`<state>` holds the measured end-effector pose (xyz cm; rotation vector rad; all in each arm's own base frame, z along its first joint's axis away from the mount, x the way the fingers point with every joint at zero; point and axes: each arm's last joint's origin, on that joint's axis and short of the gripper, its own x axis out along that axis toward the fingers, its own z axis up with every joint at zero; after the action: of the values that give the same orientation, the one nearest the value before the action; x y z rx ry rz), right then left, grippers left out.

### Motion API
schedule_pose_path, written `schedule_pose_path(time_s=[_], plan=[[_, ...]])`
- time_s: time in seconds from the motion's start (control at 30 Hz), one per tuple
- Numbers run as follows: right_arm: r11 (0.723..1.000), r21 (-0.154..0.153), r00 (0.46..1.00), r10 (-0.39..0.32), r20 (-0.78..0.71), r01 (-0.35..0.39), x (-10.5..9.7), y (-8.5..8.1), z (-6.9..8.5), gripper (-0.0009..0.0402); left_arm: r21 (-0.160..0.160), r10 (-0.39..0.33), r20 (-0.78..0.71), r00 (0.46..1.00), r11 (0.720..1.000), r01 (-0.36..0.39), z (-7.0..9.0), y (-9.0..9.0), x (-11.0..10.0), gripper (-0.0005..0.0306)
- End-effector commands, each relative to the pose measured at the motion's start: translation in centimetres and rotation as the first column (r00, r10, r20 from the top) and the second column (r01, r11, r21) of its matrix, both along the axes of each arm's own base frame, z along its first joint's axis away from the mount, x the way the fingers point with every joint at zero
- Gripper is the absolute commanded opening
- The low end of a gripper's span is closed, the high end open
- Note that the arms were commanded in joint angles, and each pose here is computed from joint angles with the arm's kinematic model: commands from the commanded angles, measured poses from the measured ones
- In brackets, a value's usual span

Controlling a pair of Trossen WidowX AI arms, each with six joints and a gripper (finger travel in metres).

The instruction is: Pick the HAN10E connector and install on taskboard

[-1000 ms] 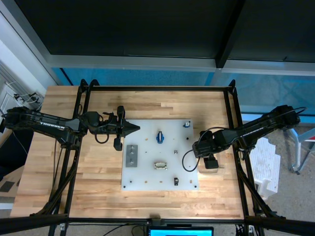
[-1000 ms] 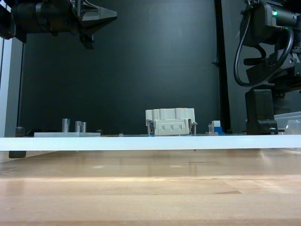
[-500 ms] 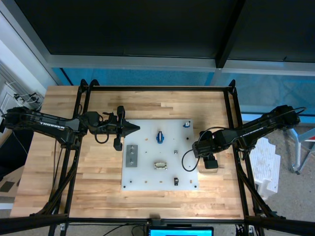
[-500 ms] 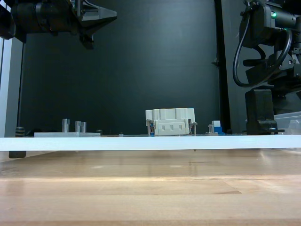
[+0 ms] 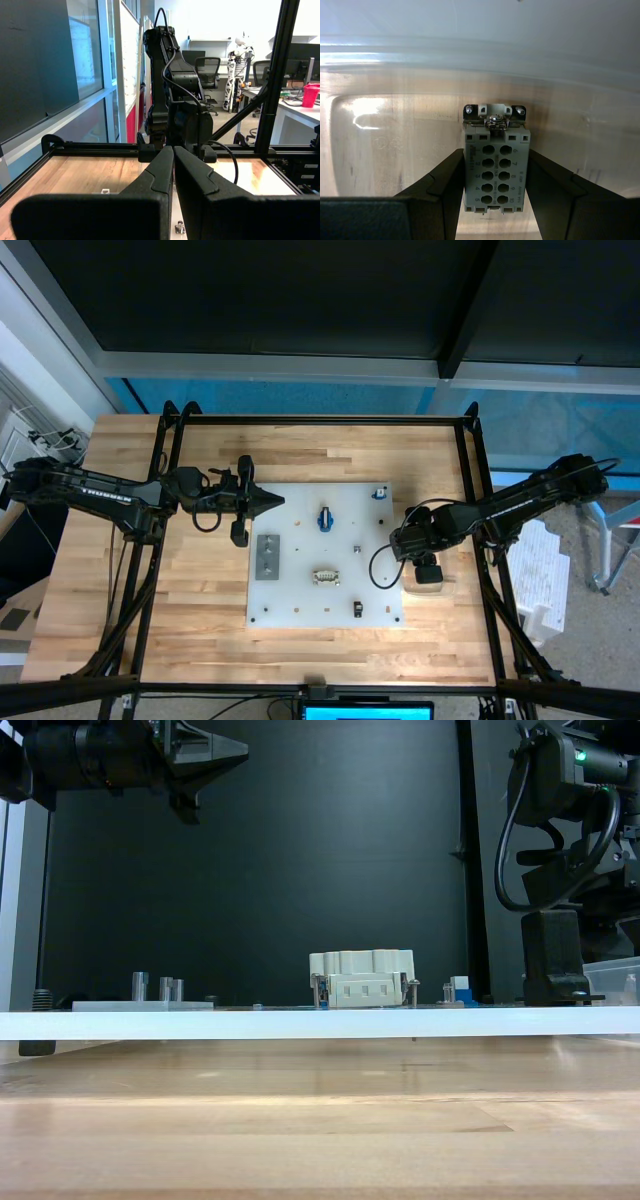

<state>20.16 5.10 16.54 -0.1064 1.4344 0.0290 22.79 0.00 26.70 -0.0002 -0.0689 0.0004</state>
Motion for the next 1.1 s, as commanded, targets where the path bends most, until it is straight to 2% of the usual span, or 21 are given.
schedule_pose_path(time_s=[0.03,0.27,0.83,1.1], plan=[[1.000,0.003,1.000,0.000,0.012,0.000,0.0,0.0,0.4,0.0092,0.000,0.000,0.001,1.000,1.000,0.000,0.0,0.0,0.0,0.0001],[1.000,-0.001,1.000,-0.004,-0.005,0.004,-0.2,0.0,1.9,0.0054,0.000,0.000,0.001,1.000,1.000,0.000,0.0,0.0,0.0,0.0001],[1.000,0.006,1.000,-0.010,0.021,0.010,-0.3,-0.1,9.2,0.0043,0.000,0.000,0.001,1.000,1.000,0.000,0.0,0.0,0.0,0.0001],[1.000,0.009,1.000,-0.014,0.025,0.014,-0.3,-0.1,9.6,0.0043,0.000,0.000,0.001,1.000,1.000,0.000,0.0,0.0,0.0,0.0001]])
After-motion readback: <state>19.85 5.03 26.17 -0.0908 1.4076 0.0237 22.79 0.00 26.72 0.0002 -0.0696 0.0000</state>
